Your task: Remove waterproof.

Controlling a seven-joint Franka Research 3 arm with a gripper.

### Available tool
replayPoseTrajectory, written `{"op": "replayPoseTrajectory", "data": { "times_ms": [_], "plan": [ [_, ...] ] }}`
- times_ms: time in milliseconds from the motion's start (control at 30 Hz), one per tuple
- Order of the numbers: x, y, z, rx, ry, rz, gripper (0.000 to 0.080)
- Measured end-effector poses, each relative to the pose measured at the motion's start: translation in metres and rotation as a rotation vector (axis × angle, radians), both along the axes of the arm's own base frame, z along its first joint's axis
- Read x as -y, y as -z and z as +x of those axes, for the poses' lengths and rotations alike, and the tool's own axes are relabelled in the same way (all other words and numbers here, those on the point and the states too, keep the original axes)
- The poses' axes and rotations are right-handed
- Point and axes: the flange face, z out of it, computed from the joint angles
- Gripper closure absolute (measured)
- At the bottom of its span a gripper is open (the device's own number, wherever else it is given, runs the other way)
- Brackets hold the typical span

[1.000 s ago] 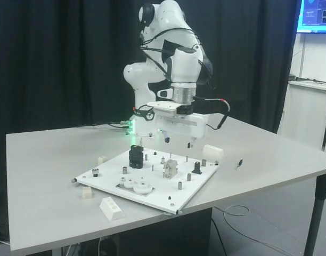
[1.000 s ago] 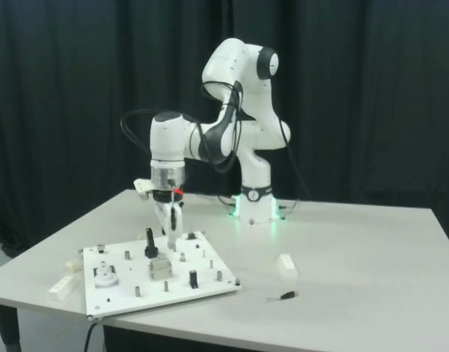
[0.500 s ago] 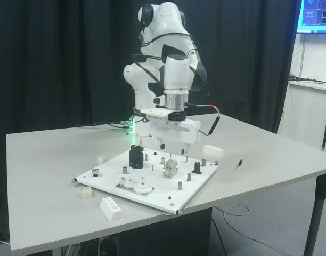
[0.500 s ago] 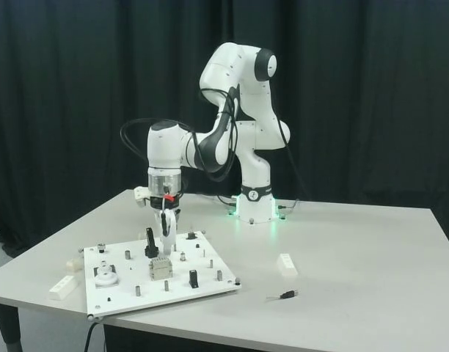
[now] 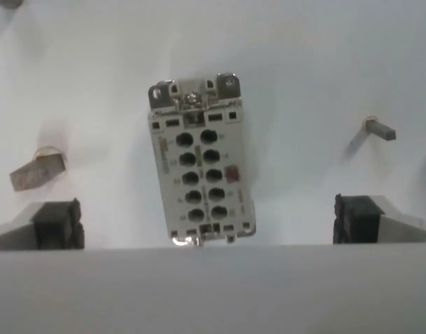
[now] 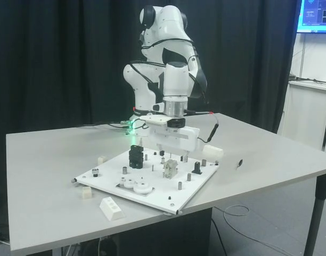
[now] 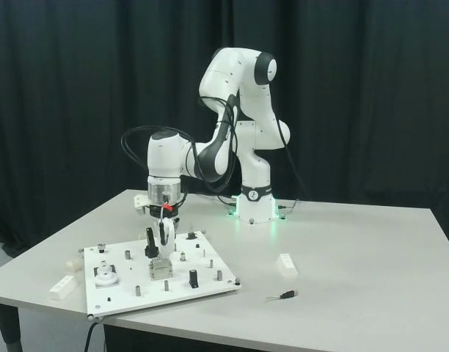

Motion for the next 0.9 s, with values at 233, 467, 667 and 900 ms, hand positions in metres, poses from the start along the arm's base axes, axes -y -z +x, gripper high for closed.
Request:
{"op": "replayPoseTrajectory", "data": {
  "times_ms": [233, 467, 667, 900],
  "plan": [
    [0.001, 0.008, 0.0, 0.001, 0.001, -0.004, 0.0003],
    [0.002, 0.014, 0.001, 0.004, -0.007, -0.011, 0.0003],
    [0.003, 0.017, 0.001, 0.003, -0.011, -0.015, 0.0003],
    [0.006, 0.02, 0.002, 0.003, -0.016, -0.019, 0.0003]
  ]
}}
